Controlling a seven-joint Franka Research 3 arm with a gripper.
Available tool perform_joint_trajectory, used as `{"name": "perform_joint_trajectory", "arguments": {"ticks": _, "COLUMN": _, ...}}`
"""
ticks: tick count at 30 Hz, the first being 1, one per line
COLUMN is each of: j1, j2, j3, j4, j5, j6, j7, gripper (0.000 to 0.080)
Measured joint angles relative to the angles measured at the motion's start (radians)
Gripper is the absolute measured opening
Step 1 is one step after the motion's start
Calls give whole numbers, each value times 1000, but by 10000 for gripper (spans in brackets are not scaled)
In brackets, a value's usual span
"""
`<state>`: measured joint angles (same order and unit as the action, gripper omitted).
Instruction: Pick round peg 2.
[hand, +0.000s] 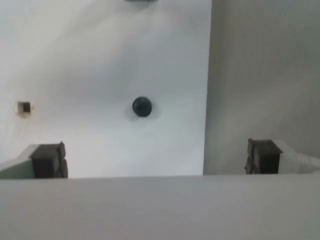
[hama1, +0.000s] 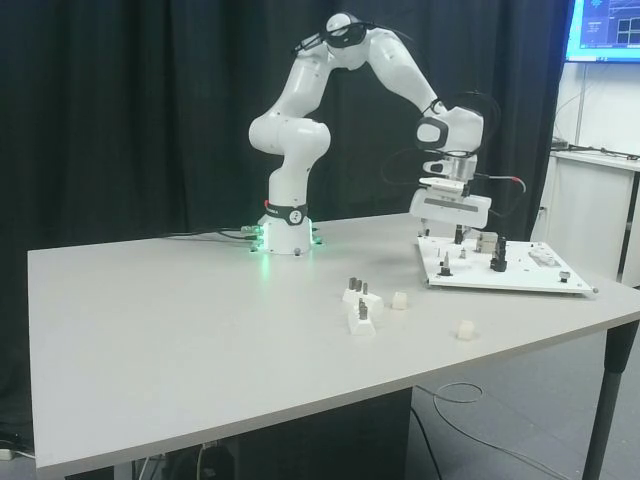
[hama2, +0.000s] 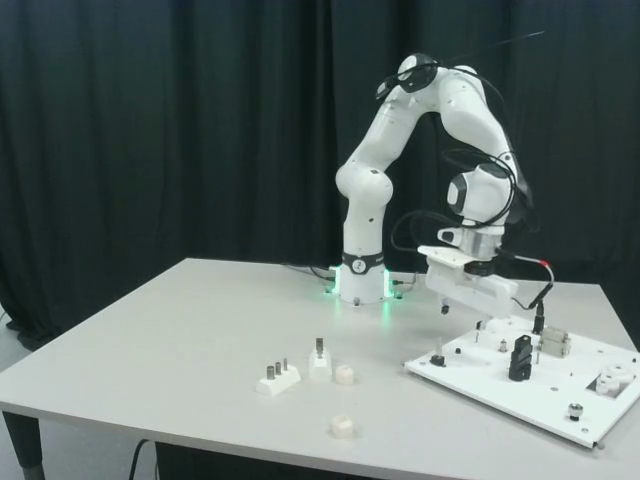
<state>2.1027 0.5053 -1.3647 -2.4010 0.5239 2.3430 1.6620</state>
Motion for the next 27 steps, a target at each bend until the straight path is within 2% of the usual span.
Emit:
{"name": "perform_joint_trajectory", "arguments": {"ticks": 9, "j1": -1, "j2": 18, "j3": -56, "j4": -5, "j5": -16, "j6": -10, "j7": -114, "gripper": 800}}
{"name": "perform_joint_trajectory", "arguments": {"ticks": 18, "j1": -4, "j2": 57, "j3": -144, "j4": -8, "j5": -14, "j6": -34, "j7": -315, "gripper": 800}}
{"name": "perform_joint_trajectory", "arguments": {"ticks": 22, "j1": -6, "j2": 79, "j3": -186, "j4": -14, "j5": 5, "j6": -46, "j7": -408, "gripper": 800}}
{"name": "perform_joint_trajectory", "arguments": {"ticks": 27, "j1": -11, "j2": 114, "j3": -243, "j4": -29, "j5": 58, "j6": -57, "j7": -563, "gripper": 800}}
